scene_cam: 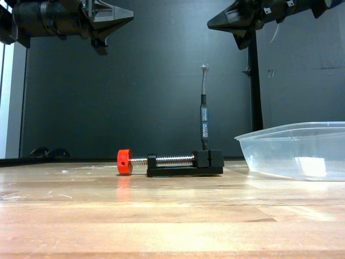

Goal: Pick the usb-c connector and install on the hub

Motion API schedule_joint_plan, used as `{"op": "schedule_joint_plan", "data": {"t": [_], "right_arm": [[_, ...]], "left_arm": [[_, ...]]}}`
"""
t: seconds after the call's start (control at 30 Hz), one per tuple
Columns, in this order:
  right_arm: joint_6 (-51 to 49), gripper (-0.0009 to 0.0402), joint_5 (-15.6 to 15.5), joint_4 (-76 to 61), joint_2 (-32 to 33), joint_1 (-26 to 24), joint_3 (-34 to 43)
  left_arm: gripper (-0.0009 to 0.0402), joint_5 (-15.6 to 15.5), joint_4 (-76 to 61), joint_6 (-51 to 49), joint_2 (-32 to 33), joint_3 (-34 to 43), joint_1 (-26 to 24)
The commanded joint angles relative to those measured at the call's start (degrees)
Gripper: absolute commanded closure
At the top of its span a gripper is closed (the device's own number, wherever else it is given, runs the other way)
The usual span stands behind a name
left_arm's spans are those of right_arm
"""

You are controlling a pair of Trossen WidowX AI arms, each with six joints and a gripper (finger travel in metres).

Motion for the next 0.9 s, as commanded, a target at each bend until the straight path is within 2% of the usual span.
{"op": "schedule_joint_plan", "data": {"t": [0.03, 0.3, 0.4, 0.47, 0.57, 0.9], "right_arm": [[0.07, 0.0392, -0.09, 4.07, -1.14, -0.37, -2.27], [0.04, 0.0393, -0.24, 14.12, -3.39, -0.85, -8.11], [0.09, 0.0393, -3.23, 16.98, -3.78, -1.49, -9.64], [0.13, 0.0393, -4.13, 18.67, -3.87, -1.64, -10.4], [0.22, 0.0393, -2.4, 18.97, -4.09, -1.7, -10.62], [0.07, 0.0393, -2.58, 19.19, -4.81, -1.7, -10.86]], "left_arm": [[0.0393, 0.02, 0.04, 0.02, 0.02, 0.02, 0.0], [0.0393, 0.02, 0.02, 0.02, 0.02, 0.02, 0.0], [0.0393, 0.02, 0.02, 0.02, 0.02, 0.02, 0.0], [0.0393, 0.02, 0.02, 0.02, 0.02, 0.02, 0.02], [0.0393, 0.02, 0.02, 0.02, 0.02, 0.02, 0.02], [0.0393, 0.02, 0.02, 0.02, 0.02, 0.02, 0.0]]}}
